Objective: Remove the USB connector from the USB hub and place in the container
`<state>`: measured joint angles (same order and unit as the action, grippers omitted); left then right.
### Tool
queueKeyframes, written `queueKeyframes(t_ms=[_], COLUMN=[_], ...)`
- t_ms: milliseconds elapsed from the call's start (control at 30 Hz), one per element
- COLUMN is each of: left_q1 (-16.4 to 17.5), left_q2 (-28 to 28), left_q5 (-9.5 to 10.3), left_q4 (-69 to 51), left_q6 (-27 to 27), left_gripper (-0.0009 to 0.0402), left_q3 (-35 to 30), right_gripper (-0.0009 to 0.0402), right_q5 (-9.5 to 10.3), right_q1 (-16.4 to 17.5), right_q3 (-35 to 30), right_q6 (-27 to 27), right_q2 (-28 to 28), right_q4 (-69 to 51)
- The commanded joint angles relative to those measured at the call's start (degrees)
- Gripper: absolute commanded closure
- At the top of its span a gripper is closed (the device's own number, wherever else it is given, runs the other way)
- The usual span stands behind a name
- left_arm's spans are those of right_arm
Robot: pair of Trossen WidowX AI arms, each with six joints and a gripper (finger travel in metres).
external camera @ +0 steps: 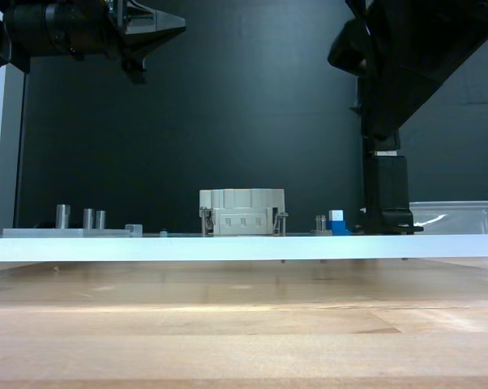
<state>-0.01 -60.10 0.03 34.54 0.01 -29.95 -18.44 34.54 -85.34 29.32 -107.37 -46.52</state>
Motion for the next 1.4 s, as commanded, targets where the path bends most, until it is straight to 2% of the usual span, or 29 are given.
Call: queueKeyframes(t_ms=[33,267,433,633,833,1033,1100,1233,1333,1400], left_q1=[0.0,0.0,0.0,0.0,0.0,0.0,0.0,0.0,0.0,0.0], left_q2=[0.0,0.0,0.0,0.0,0.0,0.0,0.0,0.0,0.0,0.0], left_q5=[0.00,0.00,0.00,0.00,0.02,0.00,0.00,0.00,0.00,0.00], left_q4=[0.0,0.0,0.0,0.0,0.0,0.0,0.0,0.0,0.0,0.0], left_q6=[0.0,0.0,0.0,0.0,0.0,0.0,0.0,0.0,0.0,0.0], left_gripper=[0.0392,0.0393,0.0393,0.0393,0.0393,0.0393,0.0392,0.0393,0.0392,0.0393], left_q3=[0.0,0.0,0.0,0.0,0.0,0.0,0.0,0.0,0.0,0.0], right_gripper=[0.0393,0.0393,0.0393,0.0393,0.0393,0.0393,0.0393,0.0393,0.0393,0.0393], right_q5=[-1.05,-1.42,0.46,0.76,3.10,3.54,2.86,-0.90,-2.62,-3.04], right_q1=[0.5,1.1,0.7,-0.7,-1.5,-1.8,-1.8,-1.5,-0.6,0.2], right_q3=[2.8,6.4,4.7,2.0,0.2,-0.5,-0.5,-0.5,-0.5,-0.4], right_q6=[1.4,1.9,0.2,-2.1,-4.8,-6.3,-6.2,-3.9,-2.1,-1.2], right_q2=[2.0,5.2,5.4,3.9,1.0,0.1,0.1,0.7,1.1,1.5], right_q4=[2.6,4.9,2.1,-0.8,-1.0,-1.2,-1.2,-0.3,0.2,0.5])
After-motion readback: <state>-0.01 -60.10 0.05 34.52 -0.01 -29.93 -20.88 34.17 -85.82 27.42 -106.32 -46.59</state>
